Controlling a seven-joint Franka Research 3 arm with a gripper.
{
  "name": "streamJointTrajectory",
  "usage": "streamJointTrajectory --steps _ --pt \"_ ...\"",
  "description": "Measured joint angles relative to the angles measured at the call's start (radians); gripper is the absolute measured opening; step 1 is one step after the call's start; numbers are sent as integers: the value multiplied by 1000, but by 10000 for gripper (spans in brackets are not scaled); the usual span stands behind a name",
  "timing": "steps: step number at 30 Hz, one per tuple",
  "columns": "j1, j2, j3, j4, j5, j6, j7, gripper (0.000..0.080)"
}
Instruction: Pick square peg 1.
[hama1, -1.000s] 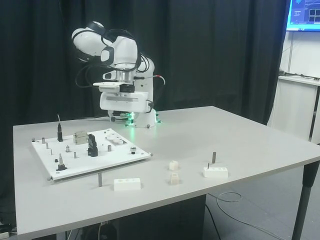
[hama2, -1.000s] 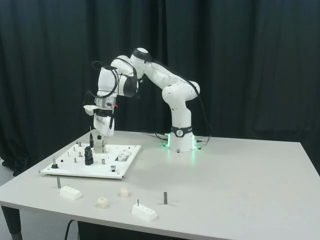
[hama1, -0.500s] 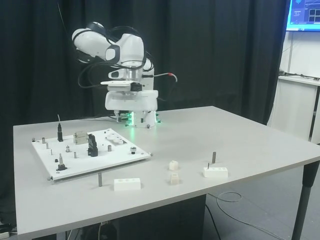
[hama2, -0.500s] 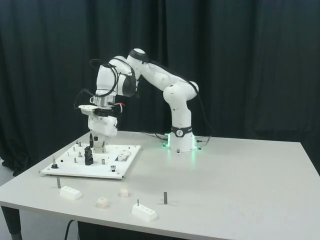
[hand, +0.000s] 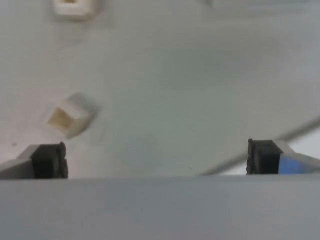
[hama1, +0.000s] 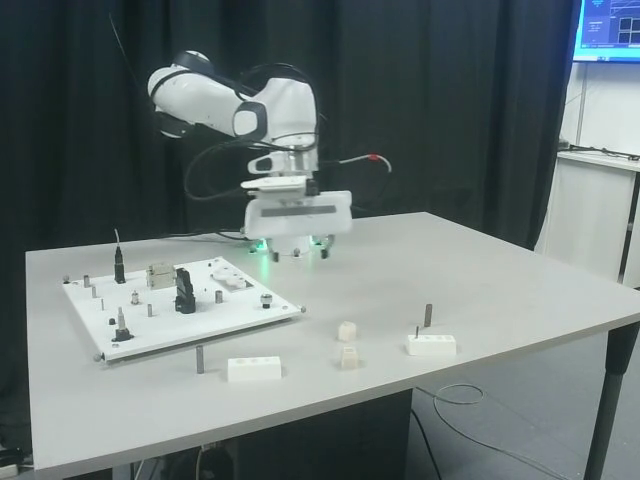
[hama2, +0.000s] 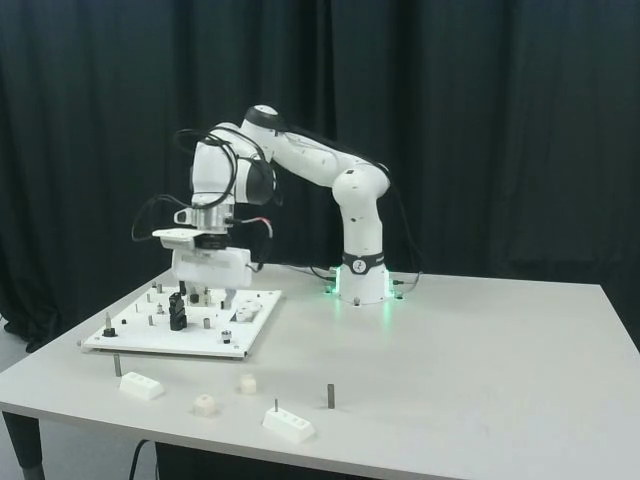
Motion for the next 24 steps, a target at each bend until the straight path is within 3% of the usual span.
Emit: streamJointTrajectory --steps 24 --pt "331 -1 -98 120 19 5 -77 800"
